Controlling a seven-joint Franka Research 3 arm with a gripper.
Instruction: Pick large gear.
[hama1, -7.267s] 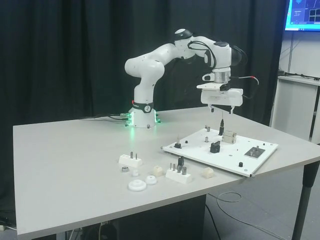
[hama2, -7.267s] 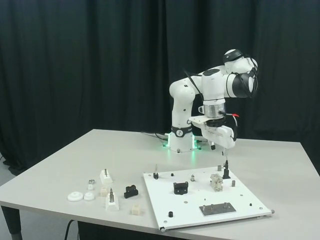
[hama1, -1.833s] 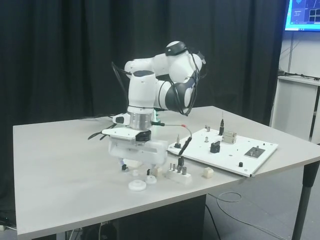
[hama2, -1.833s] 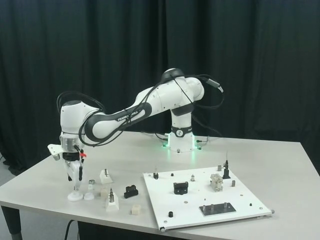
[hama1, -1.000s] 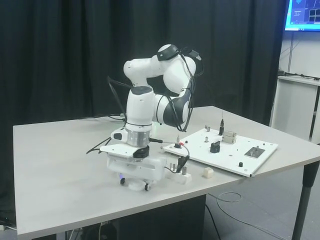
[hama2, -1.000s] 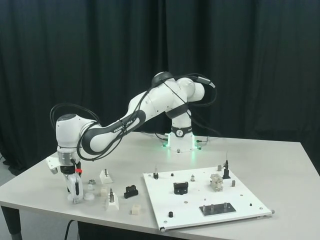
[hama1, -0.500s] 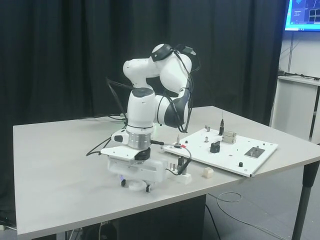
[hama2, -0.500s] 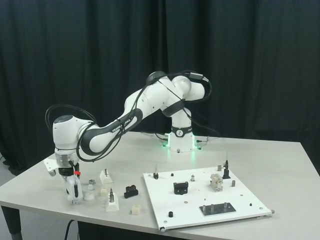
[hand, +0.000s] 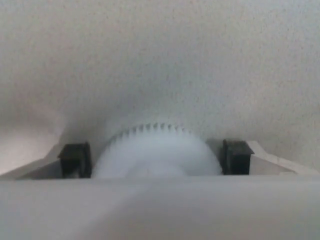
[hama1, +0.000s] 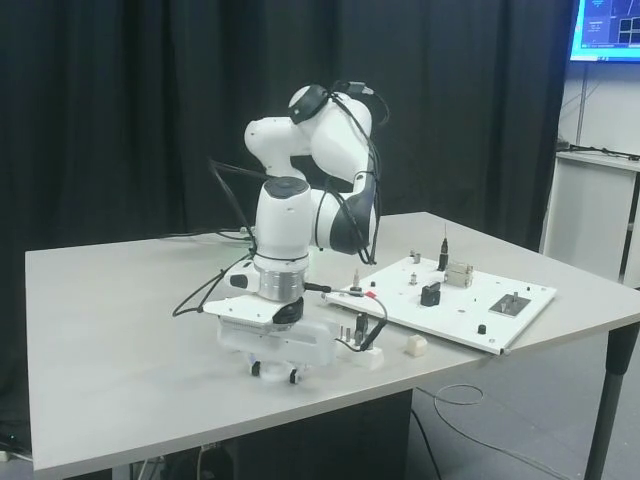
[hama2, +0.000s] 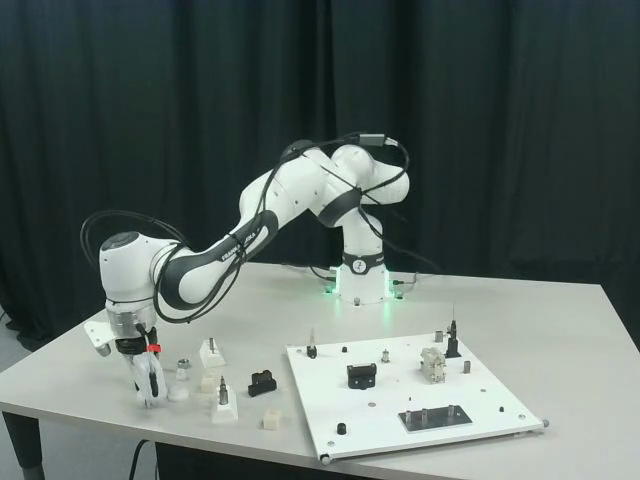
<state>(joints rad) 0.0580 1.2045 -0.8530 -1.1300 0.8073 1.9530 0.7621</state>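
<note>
The end effector (hand: 156, 159) is down at table (hand: 200, 60) level near the front-left edge, and the large gear (hand: 156, 152) sits squarely between its two black fingertips (hand: 76, 160), lying flat with its toothed rim showing on the side away from the camera. In the wrist view the fingers stand spread, one just beside each flank of the gear, with a thin gap on either side, so as far as I can tell nothing is pinched yet. From the second room view the end effector (hama2: 147, 385) stands upright over the white parts at the left of the table, well apart from the white assembly board (hama2: 400, 400) on the right. A round disc has no long axis to worry about; the move now looks like a straight squeeze across its width, then a lift.
</note>
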